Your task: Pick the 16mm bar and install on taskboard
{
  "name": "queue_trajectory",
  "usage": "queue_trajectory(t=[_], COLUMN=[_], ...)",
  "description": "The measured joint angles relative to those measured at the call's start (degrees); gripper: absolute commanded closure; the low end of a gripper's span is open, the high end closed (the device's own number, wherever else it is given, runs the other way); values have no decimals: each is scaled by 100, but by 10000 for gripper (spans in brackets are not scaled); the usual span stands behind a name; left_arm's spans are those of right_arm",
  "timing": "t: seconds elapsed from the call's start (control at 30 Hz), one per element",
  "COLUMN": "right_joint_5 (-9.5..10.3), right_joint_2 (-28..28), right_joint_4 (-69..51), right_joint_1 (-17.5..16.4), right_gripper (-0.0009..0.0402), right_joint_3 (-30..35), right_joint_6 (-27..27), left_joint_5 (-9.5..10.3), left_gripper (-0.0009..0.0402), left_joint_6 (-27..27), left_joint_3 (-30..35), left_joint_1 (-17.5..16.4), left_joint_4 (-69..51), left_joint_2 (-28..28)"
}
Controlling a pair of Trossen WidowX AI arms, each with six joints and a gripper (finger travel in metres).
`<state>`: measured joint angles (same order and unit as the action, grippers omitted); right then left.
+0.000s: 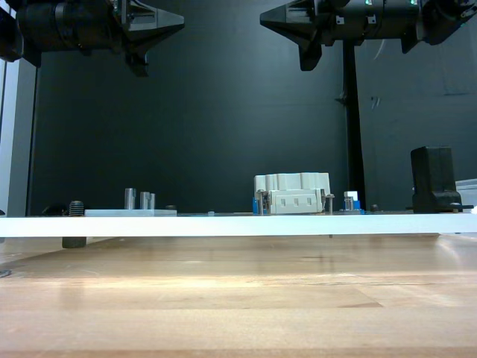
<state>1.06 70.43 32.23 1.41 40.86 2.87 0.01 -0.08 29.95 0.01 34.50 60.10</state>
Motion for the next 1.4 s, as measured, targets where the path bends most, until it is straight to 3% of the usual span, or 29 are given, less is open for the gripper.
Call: queue_trajectory(t=[0.4,0.7,1.4], right_joint_5=[-48,46,48], right_joint_2=[0,2,2], right_joint_4=[68,63,61], right_joint_1=[-22,-28,-28], right_gripper=[393,393,393], right_joint_3=[-160,-160,-160], right_joint_6=[70,68,66], left_joint_5=[0,0,0], left_gripper=[393,393,393], left_joint_6=[2,2,2], left_joint_3=[0,0,0], left_joint_1=[0,0,0], left_joint_4=[2,2,2], left_joint_2=[0,0,-2])
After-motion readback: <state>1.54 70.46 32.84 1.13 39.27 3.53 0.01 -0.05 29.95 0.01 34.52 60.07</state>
